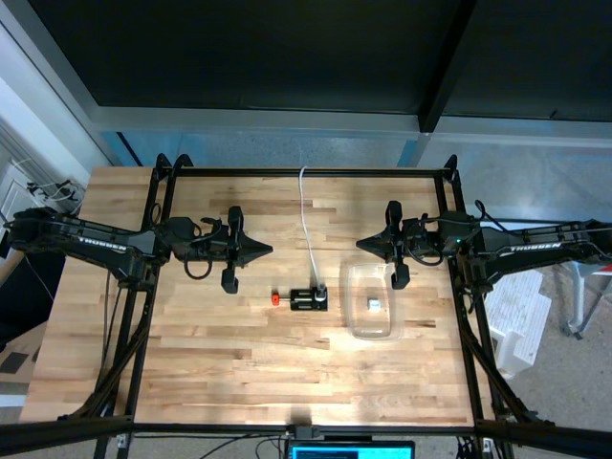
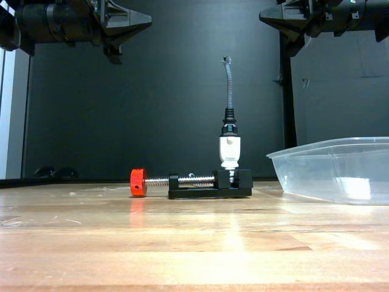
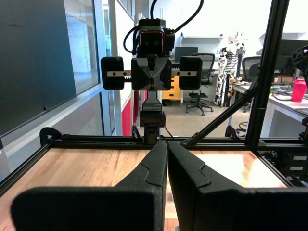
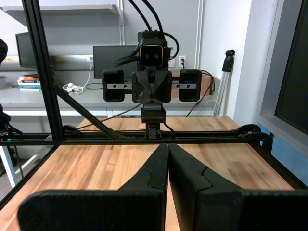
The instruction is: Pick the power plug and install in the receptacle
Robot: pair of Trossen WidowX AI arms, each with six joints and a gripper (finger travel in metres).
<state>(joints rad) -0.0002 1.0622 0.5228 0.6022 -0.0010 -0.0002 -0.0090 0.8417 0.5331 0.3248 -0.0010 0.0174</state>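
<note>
From above, the left gripper (image 1: 270,251) and the right gripper (image 1: 359,247) hover well apart over the open wooden table (image 1: 191,325). The clear rectangular plastic tray (image 1: 356,325) holds a tiny piece (image 1: 375,304); I cannot tell if it is the black power plug. At table level, the white round-faced receptacle (image 2: 230,149) stands upright in the black red-knobbed vise (image 2: 209,182), with both grippers high above it. In each wrist view the fingers (image 3: 154,163) (image 4: 154,168) are clenched together on nothing.

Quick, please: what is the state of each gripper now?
Left gripper: fingers closed, holding nothing, raised over the wooden table, left side.
Right gripper: fingers closed, holding nothing, raised over the table's right side.
</note>
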